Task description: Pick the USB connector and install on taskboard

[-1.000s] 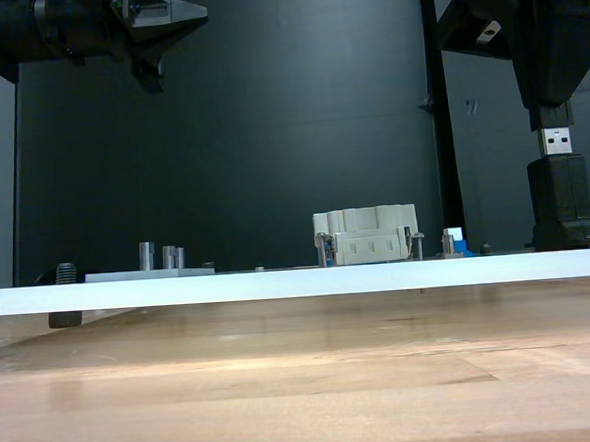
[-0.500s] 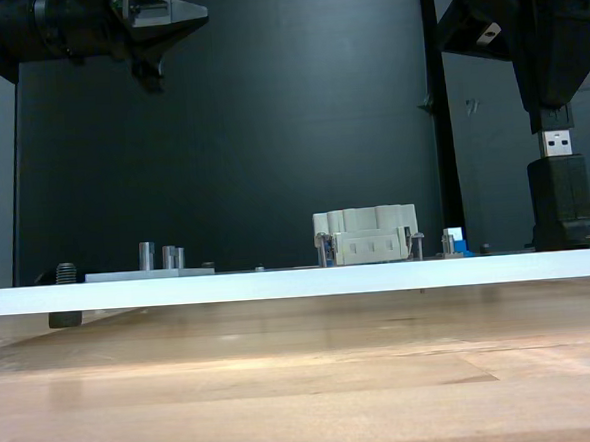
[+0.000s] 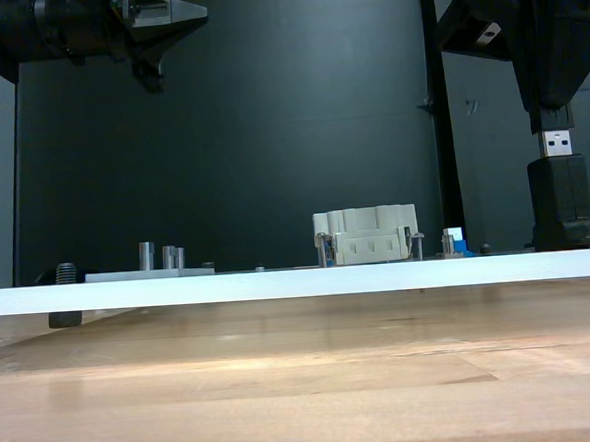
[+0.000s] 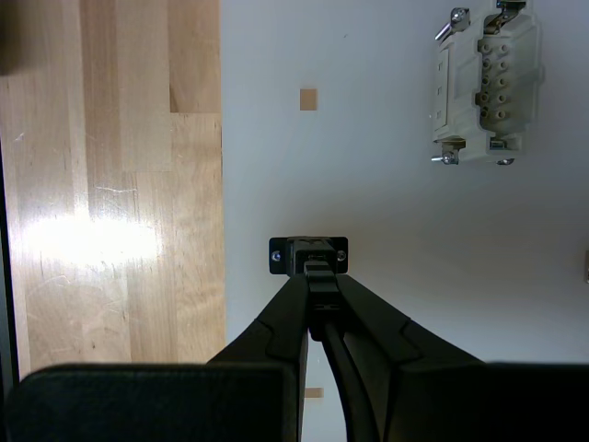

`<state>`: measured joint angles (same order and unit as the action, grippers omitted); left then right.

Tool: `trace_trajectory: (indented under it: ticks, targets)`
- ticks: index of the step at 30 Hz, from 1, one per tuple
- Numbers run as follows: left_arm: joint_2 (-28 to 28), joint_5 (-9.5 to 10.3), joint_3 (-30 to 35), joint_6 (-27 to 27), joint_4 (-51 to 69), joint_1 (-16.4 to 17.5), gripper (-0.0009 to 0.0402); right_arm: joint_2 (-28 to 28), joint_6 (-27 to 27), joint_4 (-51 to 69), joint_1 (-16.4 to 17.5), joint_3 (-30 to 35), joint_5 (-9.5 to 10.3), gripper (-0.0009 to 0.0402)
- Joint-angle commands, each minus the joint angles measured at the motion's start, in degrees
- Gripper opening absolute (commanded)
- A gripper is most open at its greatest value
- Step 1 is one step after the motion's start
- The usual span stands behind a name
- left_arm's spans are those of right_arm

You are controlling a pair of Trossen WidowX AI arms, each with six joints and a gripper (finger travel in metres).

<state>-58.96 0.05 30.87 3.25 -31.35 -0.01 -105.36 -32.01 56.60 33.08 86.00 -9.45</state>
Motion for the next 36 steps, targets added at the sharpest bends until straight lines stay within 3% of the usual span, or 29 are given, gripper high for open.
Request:
trace_trajectory:
  ticks: [1, 36]
  targets:
    - [0.0, -0.02, 0.02, -0.02, -0.02, 0.0, 0.0, -0.04, -0.02, 0.09, 0.0, -0.04, 0.0, 0.0]
    - [0.0, -0.02, 0.0, -0.02, -0.02, 0.0, 0.0, 0.92, -0.04, -0.35, 0.0, -0.02, 0.11, 0.0]
